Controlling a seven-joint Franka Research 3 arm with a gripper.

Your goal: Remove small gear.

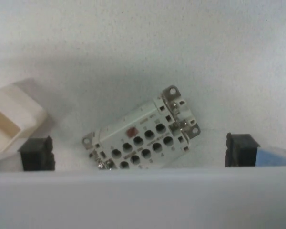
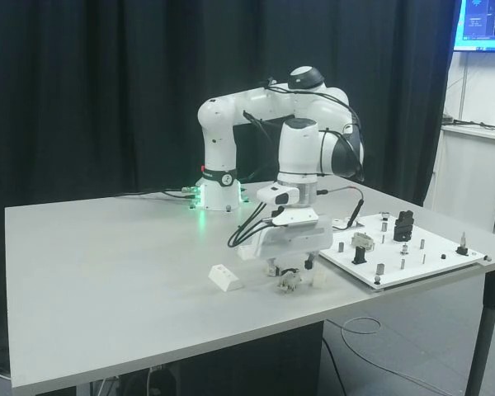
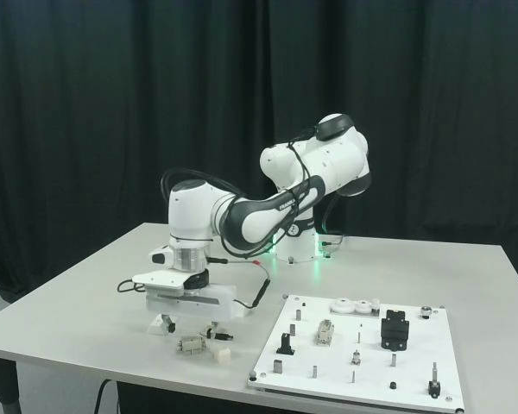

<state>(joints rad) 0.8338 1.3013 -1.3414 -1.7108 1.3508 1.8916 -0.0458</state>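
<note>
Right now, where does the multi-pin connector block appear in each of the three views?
Wrist view: the connector block lies tilted on the grey table, between the two black fingertips.
First room view: it lies near the table's front edge, under the gripper.
Second room view: it lies below the gripper, left of the white board.
Shared landmark: the gripper above it.
</note>
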